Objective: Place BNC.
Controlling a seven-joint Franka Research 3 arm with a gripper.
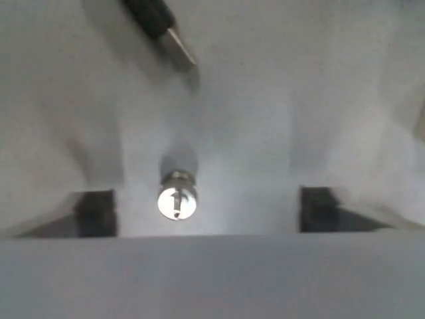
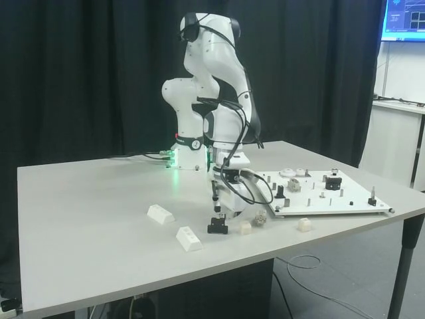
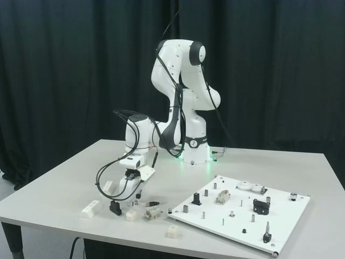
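My claw [image 1: 206, 211] hangs low over the grey table [image 1: 279, 100], fingers [image 1: 96, 212] spread wide and pinching nothing. Between them — nearer one finger than the other — the BNC connector [image 1: 177, 198] stands on end on the table, its slotted metal face turned up at me. A black-handled tool [image 1: 159, 26] lies well apart. In the second room view, the white board [image 3: 280, 226] sits at lower right.
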